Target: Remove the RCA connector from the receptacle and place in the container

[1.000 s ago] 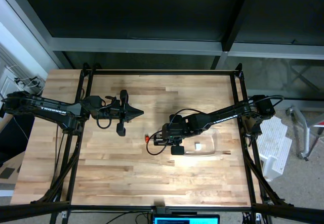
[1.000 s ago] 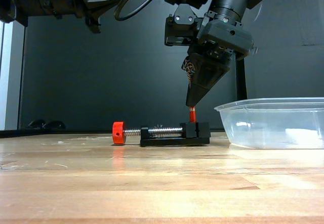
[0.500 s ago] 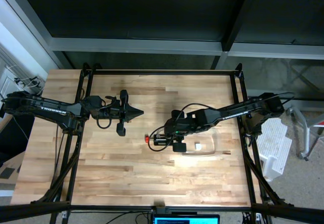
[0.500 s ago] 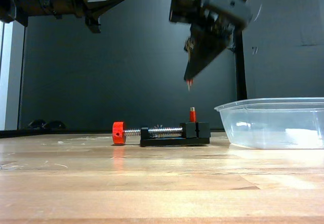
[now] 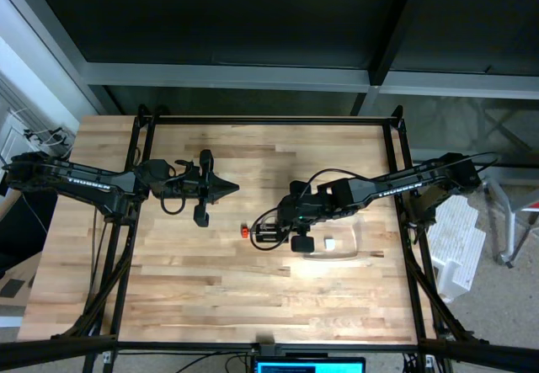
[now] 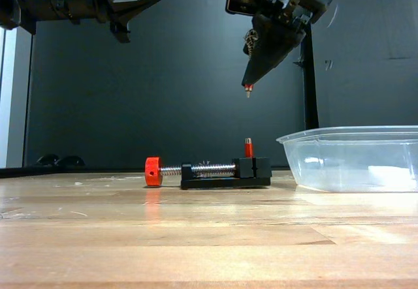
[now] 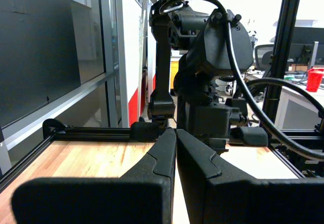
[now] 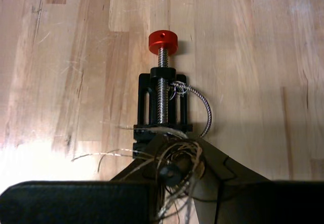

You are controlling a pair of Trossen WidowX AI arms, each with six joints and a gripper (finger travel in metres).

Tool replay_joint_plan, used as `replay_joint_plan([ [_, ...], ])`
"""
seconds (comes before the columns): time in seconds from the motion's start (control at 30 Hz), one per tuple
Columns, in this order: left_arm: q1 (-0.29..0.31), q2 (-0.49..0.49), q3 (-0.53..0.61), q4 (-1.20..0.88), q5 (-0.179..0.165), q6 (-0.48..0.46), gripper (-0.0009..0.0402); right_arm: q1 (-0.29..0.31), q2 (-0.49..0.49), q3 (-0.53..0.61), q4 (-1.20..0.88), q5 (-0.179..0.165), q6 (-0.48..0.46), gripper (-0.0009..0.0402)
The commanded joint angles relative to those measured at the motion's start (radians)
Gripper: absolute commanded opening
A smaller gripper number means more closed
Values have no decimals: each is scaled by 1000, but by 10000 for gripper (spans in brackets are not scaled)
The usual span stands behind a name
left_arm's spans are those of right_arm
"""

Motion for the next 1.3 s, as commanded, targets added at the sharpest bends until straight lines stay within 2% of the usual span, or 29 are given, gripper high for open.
replay_joint_plan([
  [0.03,0,0,0,0,0,0,0,19,-17,-17,-2,6,14,0],
  [0.33,0,0,0,0,0,0,0,58,-125,-156,10,13,82,0],
  [0.43,0,0,0,0,0,0,0,71,-178,-217,13,39,107,0],
  [0.8,0,0,0,0,0,0,0,97,-362,-417,16,55,206,1],
  [1.0,0,0,0,0,0,0,0,112,-414,-481,14,61,249,49],
  [1.3,0,0,0,0,0,0,0,143,-415,-521,12,62,287,117],
])
